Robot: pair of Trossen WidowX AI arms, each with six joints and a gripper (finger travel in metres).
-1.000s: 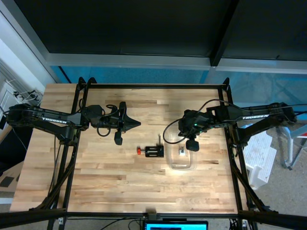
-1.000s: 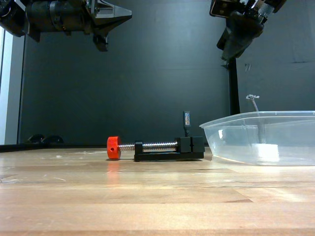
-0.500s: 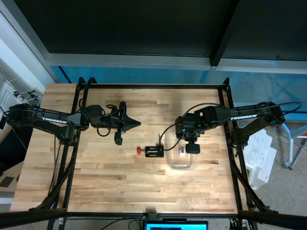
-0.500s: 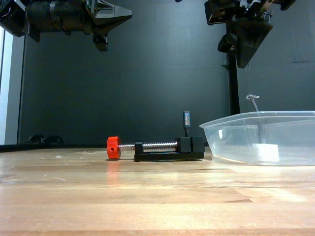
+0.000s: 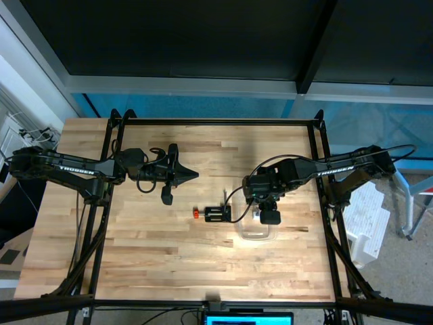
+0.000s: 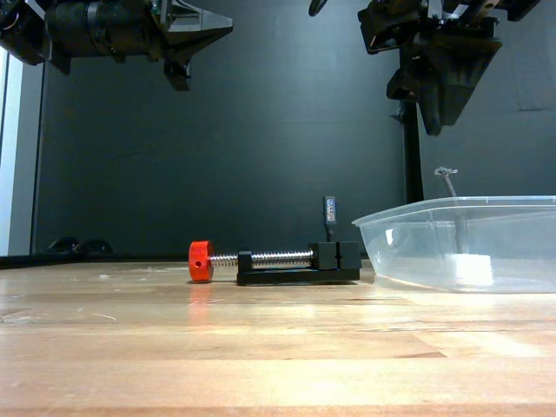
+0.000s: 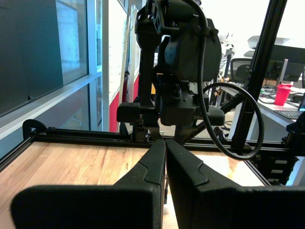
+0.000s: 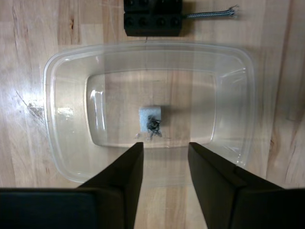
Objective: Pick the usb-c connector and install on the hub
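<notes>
Hovering above the clear tub, the right tool gapes wide. I'd drop it straight down, fingers straddling the usb-c connector — a white block on the tub floor, long axis seemingly upright, wire tail pointing up. The left tool, pinched closed and empty, hangs well apart over the desk.

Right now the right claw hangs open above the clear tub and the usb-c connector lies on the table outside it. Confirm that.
Not quite: the usb-c connector lies free inside the clear tub, as the right wrist view shows. The right claw does hang open above it. The left claw is shut, high over the table's left part.
</notes>
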